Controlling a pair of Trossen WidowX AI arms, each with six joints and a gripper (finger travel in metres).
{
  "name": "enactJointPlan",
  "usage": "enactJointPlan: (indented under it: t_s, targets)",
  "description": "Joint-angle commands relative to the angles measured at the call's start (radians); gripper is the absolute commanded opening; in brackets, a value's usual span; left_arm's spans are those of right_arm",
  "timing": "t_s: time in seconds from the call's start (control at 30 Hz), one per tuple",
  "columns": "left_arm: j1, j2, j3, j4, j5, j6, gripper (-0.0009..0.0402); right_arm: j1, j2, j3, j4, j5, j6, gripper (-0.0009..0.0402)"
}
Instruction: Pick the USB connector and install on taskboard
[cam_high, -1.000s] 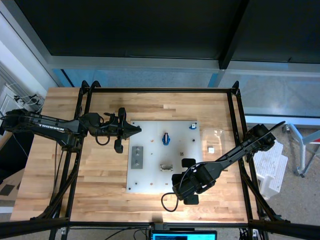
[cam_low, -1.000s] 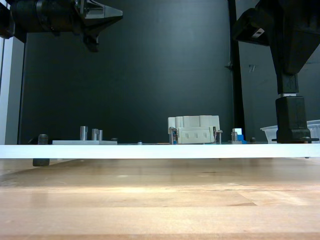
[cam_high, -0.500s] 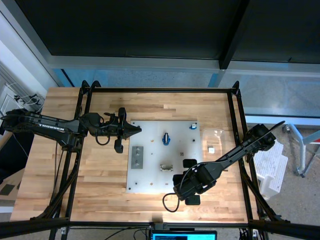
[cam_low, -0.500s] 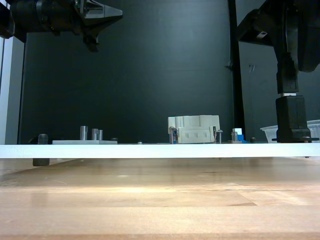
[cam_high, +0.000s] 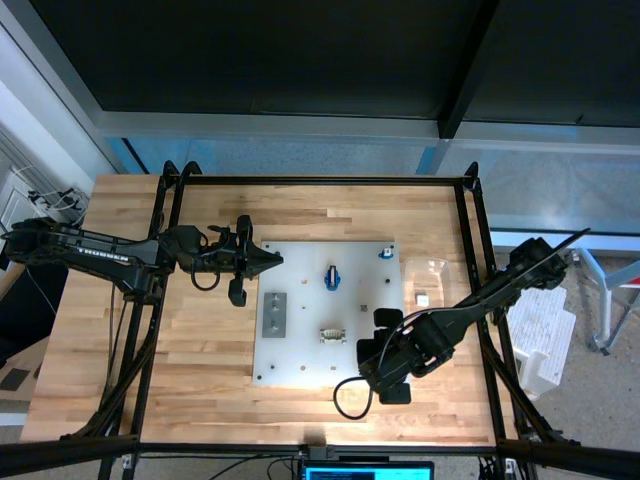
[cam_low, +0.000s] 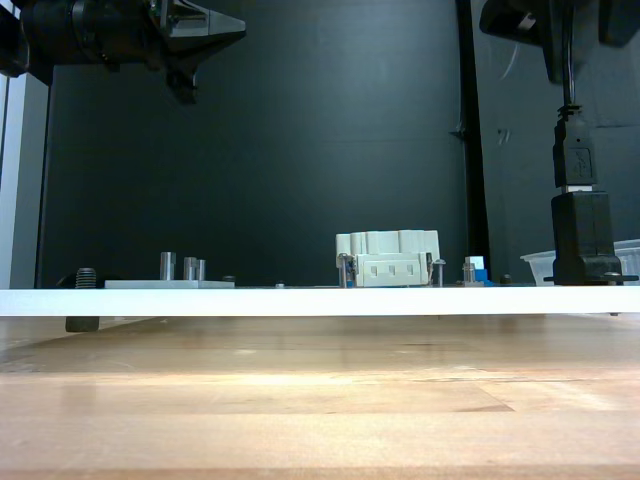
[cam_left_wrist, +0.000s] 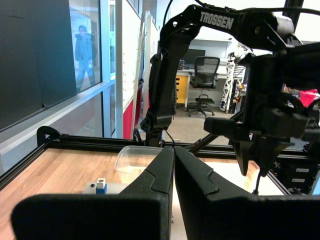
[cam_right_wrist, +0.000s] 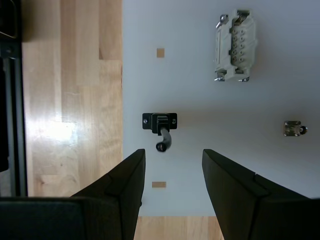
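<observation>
USB connector (cam_low: 575, 160) stands upright in the taskboard's (cam_high: 300, 350) black socket (cam_low: 585, 245). Right claw (cam_right_wrist: 173, 159) hangs above it, spread apart, empty. Left claw (cam_high: 272, 260), pressed together, hovers over the taskboard's far-left corner.

two hands: the left hand (cam_high: 275, 259), fingers pressed together, hangs above the left edge of the one taskboard (cam_high: 300, 352); the right hand (cam_high: 386, 357), fingers spread, hangs above its near right corner. the board carries one blue fitting (cam_high: 332, 277), one grey block (cam_high: 273, 314), one pale multi-pin connector (cam_high: 332, 335), one small metal socket (cam_right_wrist: 293, 128) and one black socket (cam_low: 585, 240) holding one usb connector (cam_low: 574, 160). one clear tray (cam_high: 428, 268) sits on the worktop beside the board's right edge.
</observation>
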Motion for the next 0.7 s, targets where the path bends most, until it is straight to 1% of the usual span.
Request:
enactJointPlan:
  t_s: [0.03,0.2,0.33,0.47,0.57,0.67,0.7]
  targets:
    - [0.0,0.0,0.0,0.0,0.0,0.0,0.0,0.0,-0.008,0.002,-0.002,0.001,-0.002,0.0156]
    - [0.0,0.0,0.0,0.0,0.0,0.0,0.0,0.0,-0.018,0.0,-0.005,0.002,-0.003,0.0146]
    - [0.0,0.0,0.0,0.0,0.0,0.0,0.0,-0.009,-0.05,-0.032,-0.003,0.003,-0.003,0.0123]
    - [0.0,0.0,0.0,0.0,0.0,0.0,0.0,-0.026,-0.093,-0.076,-0.001,0.002,-0.005,0.0082]
    - [0.0,0.0,0.0,0.0,0.0,0.0,0.0,-0.042,-0.139,-0.12,0.035,0.003,-0.029,0.0043]
    - [0.0,0.0,0.0,0.0,0.0,0.0,0.0,-0.071,-0.196,-0.169,0.074,0.005,-0.047,0.0003]
    - [0.0,0.0,0.0,0.0,0.0,0.0,0.0,-0.084,-0.218,-0.185,0.083,0.005,-0.056,-0.0004]
